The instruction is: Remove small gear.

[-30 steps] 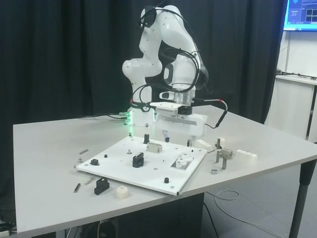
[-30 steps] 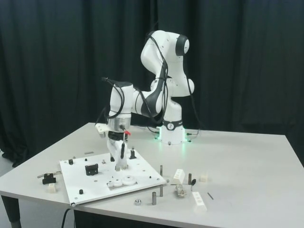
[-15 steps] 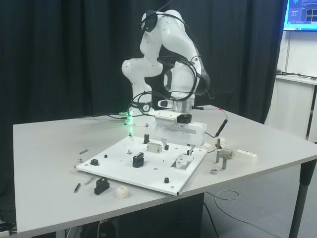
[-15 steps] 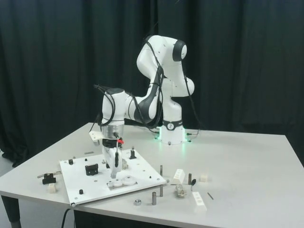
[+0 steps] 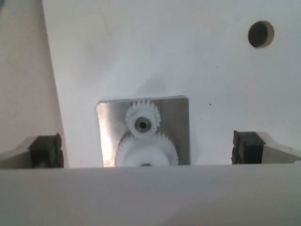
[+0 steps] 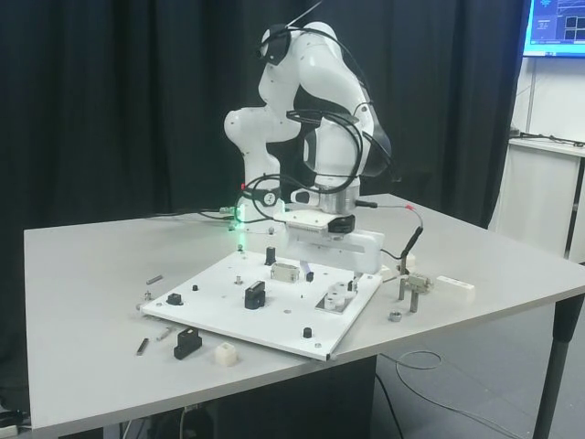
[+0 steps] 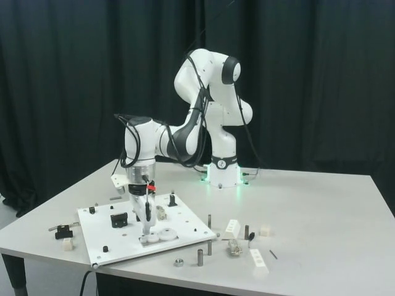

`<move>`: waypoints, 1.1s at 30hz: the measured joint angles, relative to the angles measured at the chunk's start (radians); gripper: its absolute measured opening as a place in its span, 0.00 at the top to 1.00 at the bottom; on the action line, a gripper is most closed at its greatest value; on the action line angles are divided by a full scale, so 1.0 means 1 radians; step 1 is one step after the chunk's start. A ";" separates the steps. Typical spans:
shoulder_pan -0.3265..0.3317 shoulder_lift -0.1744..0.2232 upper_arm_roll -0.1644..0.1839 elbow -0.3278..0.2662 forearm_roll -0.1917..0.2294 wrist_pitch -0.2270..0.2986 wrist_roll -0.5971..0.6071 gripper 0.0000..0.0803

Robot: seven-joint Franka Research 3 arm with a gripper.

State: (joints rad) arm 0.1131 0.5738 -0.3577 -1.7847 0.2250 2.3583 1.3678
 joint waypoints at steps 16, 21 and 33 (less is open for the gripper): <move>-0.010 0.041 0.000 0.040 0.007 -0.012 -0.049 0.00; -0.014 0.045 0.000 0.042 0.019 -0.012 -0.070 0.00; -0.020 0.055 0.000 0.045 0.046 -0.012 -0.103 0.00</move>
State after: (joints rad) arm 0.0928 0.6292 -0.3577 -1.7397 0.2710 2.3465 1.2647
